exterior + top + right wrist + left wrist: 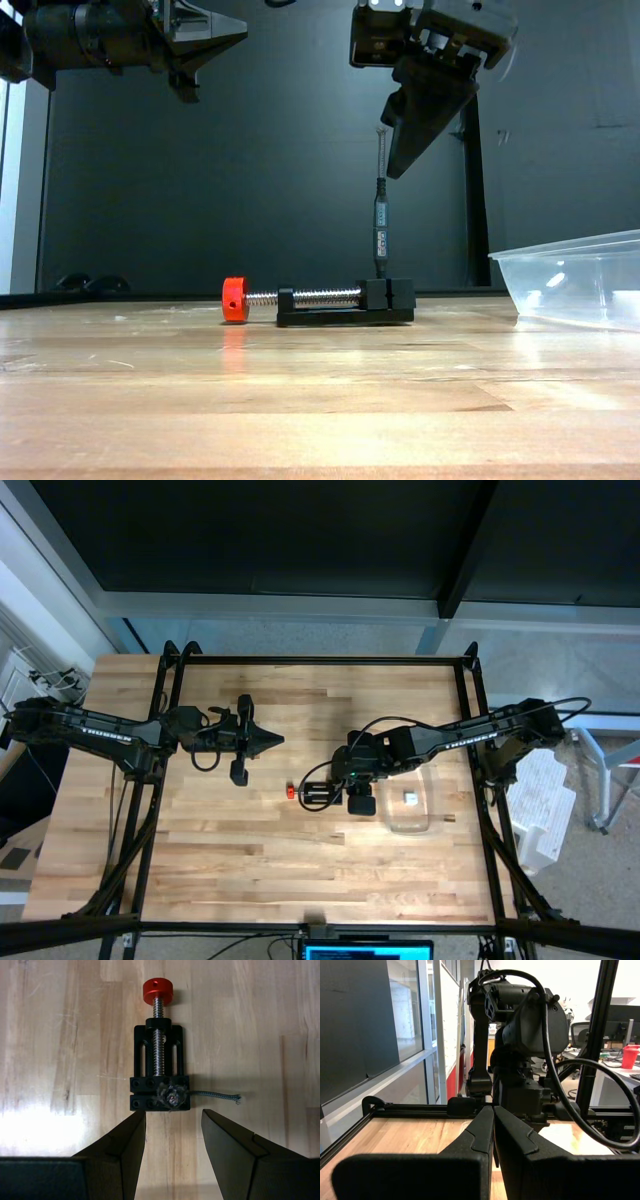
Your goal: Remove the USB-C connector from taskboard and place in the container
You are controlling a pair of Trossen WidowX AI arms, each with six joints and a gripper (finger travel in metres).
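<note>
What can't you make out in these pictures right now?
High view: the right gripper, open above the taskboard, covers the USB-C connector.
Low view: the right edge cuts off the container.
Left wrist view: the left gripper, shut and parked high at left, and the right arm block the taskboard.

The high view looks down and away from above the near edge of the counter [250,870], far enough back to take in both arms. The low view sits at counter height, close and level. It shares with the high view the taskboard [345,305] directly beneath the right hand [396,168] (the USB-C connector [381,235] stands between them). The right wrist camera looks straight down past that hand's parted jaws onto the same taskboard, at close range. The left wrist camera looks level along the left hand [493,1108], jaws closed together, toward the right arm [525,1025] just ahead of it.
</note>
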